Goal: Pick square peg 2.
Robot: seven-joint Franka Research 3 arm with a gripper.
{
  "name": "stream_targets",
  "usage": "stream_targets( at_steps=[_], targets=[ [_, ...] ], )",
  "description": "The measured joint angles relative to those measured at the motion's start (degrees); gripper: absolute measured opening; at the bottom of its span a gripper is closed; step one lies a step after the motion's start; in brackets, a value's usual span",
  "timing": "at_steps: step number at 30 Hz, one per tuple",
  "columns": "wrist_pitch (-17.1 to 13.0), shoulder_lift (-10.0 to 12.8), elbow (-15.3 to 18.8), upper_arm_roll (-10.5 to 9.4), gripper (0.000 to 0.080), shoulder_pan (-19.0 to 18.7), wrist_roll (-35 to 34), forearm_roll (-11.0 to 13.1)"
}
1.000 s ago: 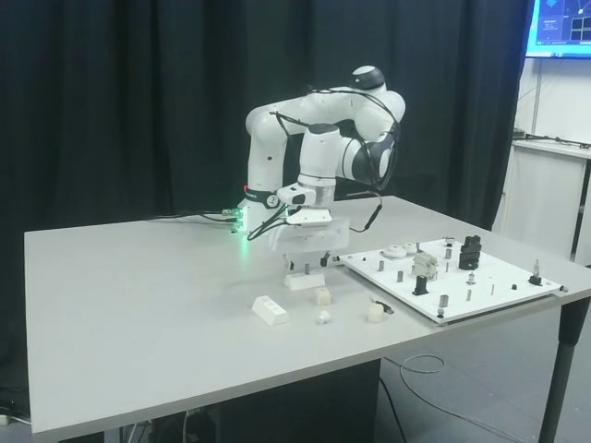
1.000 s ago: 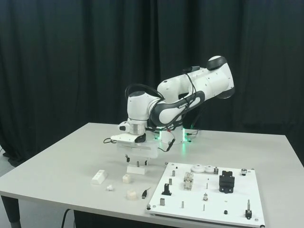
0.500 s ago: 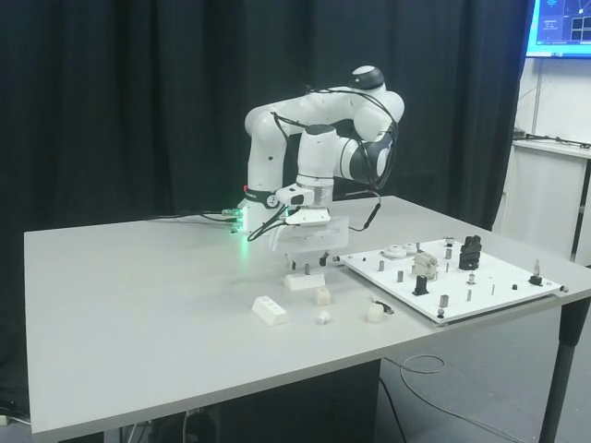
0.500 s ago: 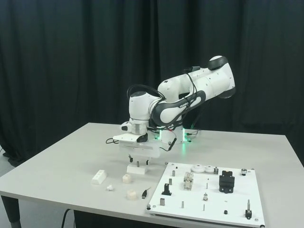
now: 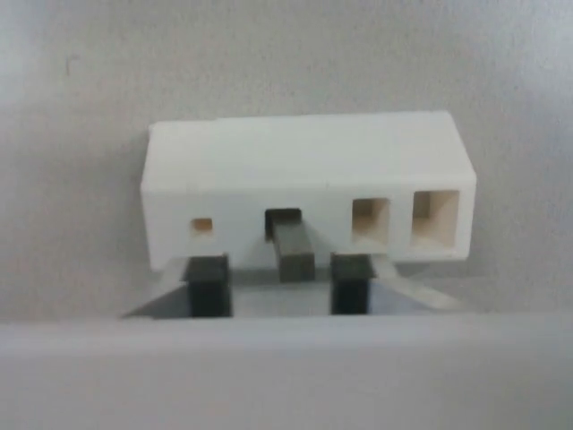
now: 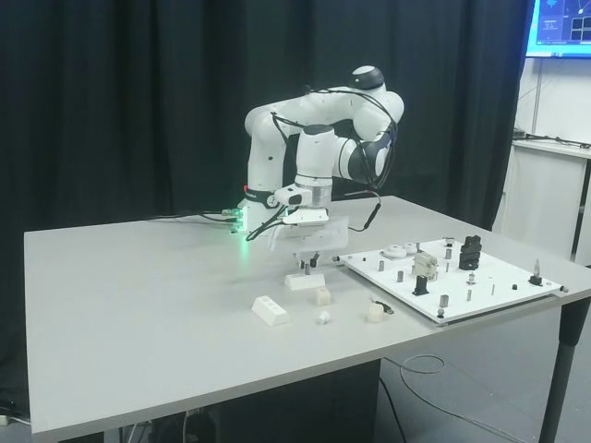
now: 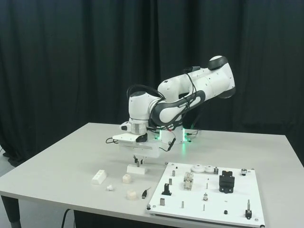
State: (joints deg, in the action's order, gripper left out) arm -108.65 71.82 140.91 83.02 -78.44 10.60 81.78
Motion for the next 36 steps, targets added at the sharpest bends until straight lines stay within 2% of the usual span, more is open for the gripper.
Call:
stream_targets(
  at_steps=[8,9,16,22,36],
  targets=[
    [0.02,0.00,0.04,0.00,0.0316,0.12,-1.62,0.48],
    [0.02,0.00,0.04,0.00,0.0073,0.12,-1.85,0.50],
    [0.03,0.00,0.04,0.10,0.0073,0.10,-2.56,0.51],
    [0.22,0.00,0.04,0.97,0.0073,-0.03,-2.56,0.27],
    [3.63,0.00,0.05,5.62,0.0072,-0.95,-2.56,-2.76]
  ],
)
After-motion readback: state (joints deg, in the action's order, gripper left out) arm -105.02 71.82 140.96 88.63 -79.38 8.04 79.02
